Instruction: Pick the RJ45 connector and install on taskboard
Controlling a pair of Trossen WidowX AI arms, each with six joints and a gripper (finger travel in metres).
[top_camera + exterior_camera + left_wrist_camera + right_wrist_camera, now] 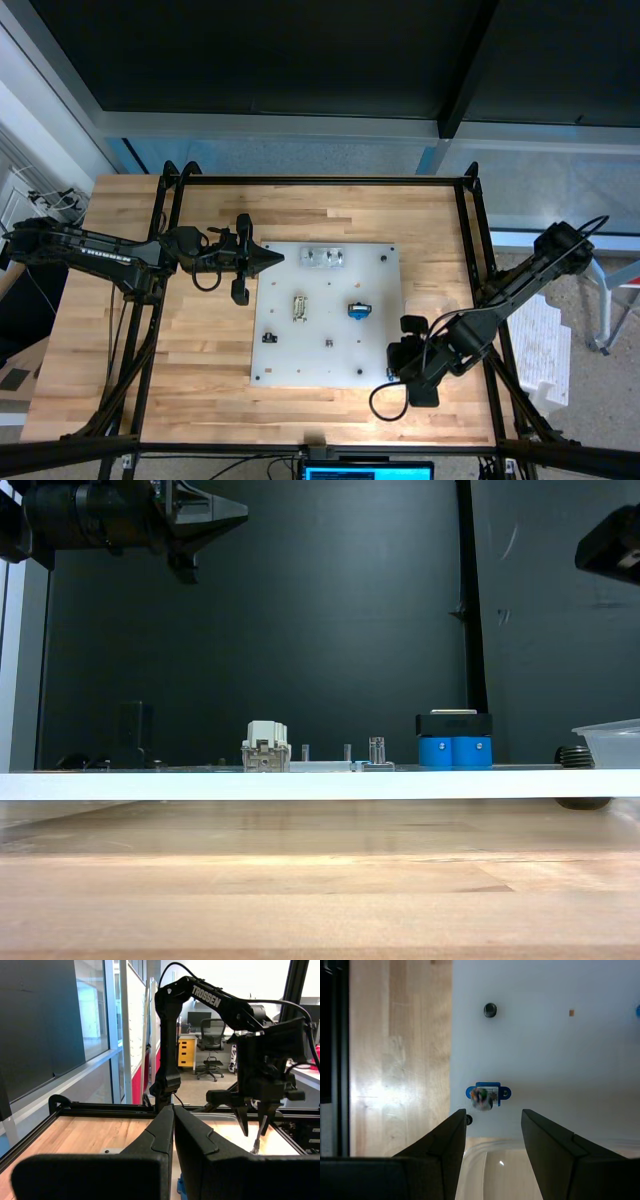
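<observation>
In the right wrist view the right gripper is held with fingers spread and empty above the plug. The plug is seated on a small blue holder near the board's edge, just beside a clear tray. The plug is judged light, stiff, slippery and brittle (its latch especially), so it is best pinched across its flat sides. It appears end-on, long axis upright, though this cannot be confirmed.

In the left wrist view the left gripper is pressed closed on nothing.

In the high view the left gripper is seen at centre left, over the board's left edge. The right gripper is at lower right, hiding the plug.

In the low view the plug cannot be made out.
</observation>
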